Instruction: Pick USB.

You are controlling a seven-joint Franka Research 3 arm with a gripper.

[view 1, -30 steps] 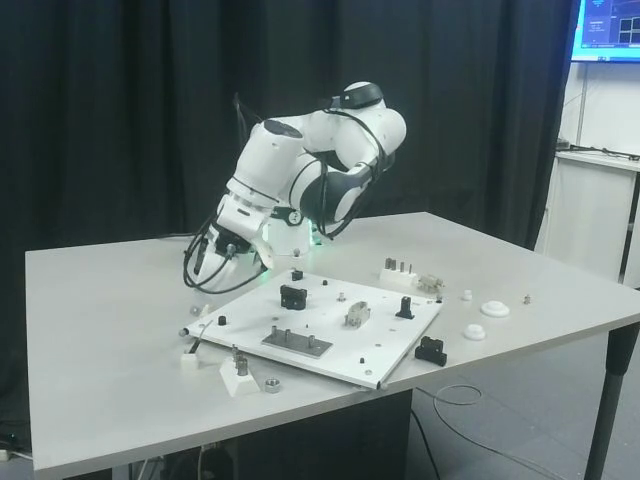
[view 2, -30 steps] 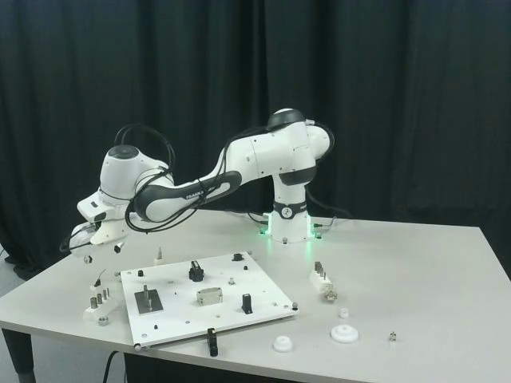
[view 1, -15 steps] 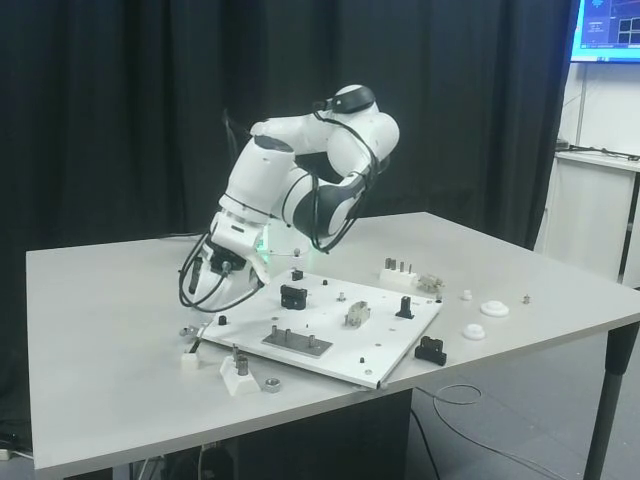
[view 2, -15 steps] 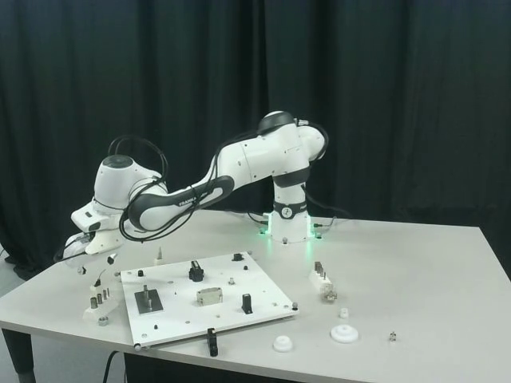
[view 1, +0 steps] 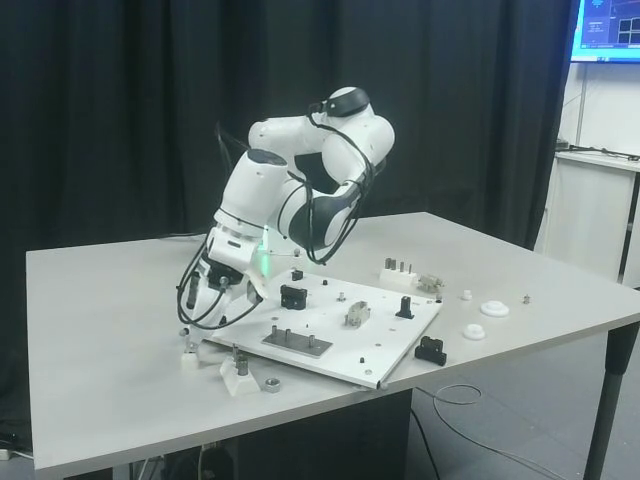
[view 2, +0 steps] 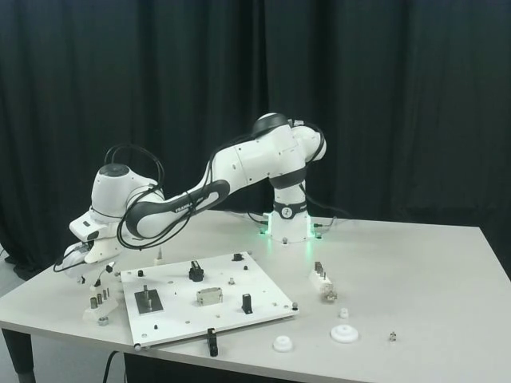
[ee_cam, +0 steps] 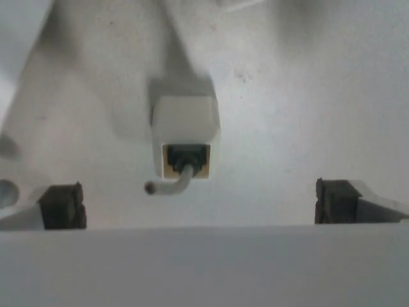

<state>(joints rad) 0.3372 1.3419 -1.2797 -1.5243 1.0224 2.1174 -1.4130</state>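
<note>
The small white block-shaped USB socket with a short grey cable stub (ee_cam: 185, 137) was seen resting on the grey table (ee_cam: 307, 96), just beside the edge of the white square assembly board (view 1: 330, 335). In the wrist view it lay between the two black-padded fingertips (ee_cam: 62, 206), touching neither. The white arm's two-finger gripper (ee_cam: 198, 204) was held spread wide above it, nothing being gripped. In both room views the gripper (view 2: 86, 271) was found low over the table at the board's corner, close to a small white holder carrying upright metal pins (view 2: 98, 307). Farther across the table, two white round discs (view 2: 345, 333) were lying well apart from the gripper.
</note>
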